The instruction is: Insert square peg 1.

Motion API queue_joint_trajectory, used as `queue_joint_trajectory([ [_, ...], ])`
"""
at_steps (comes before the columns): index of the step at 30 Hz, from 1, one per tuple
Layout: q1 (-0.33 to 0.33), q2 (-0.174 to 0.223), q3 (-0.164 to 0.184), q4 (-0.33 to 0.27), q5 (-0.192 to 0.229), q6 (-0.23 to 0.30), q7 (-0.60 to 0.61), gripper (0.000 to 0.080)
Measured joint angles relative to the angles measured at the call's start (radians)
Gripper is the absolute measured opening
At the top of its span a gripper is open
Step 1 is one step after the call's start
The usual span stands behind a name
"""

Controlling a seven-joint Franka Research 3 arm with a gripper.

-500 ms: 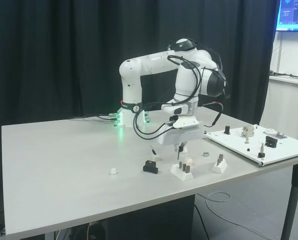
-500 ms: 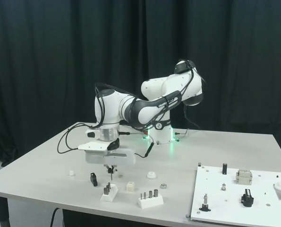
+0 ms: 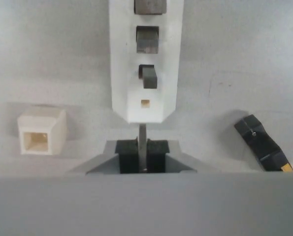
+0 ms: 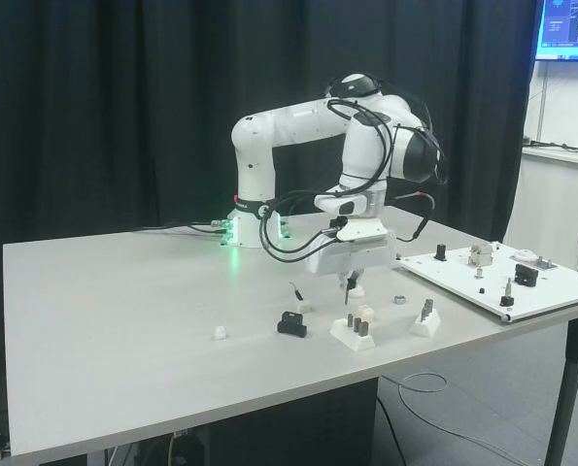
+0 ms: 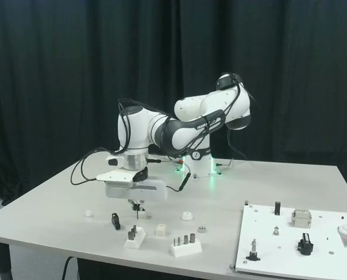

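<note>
The black two-fingered gripper [image 3: 142,156] pinched the thin grey square peg [image 3: 143,142] upright between nearly closed fingers, just short of the small empty square hole at the near end of the white peg holder block [image 3: 119,59]. Compared with the earlier frame, the gripper had risen slightly above that block.

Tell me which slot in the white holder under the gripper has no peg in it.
The small square hole at the white holder's pointed end, nearest the gripper. The three other slots each hold a dark peg; this one is empty.
</note>
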Motion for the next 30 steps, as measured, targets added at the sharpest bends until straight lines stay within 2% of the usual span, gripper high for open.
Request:
queue_joint_trajectory([
  [9,0.013,-0.004,0.000,0.007,0.000,-0.021,0.013,0.0032],
  [16,0.041,-0.016,0.000,0.029,0.008,-0.068,0.062,0.0032],
  [23,0.089,-0.030,-0.001,0.062,0.021,-0.122,0.166,0.0032],
  [30,0.153,-0.040,-0.001,0.110,0.052,-0.170,0.298,0.0032],
])
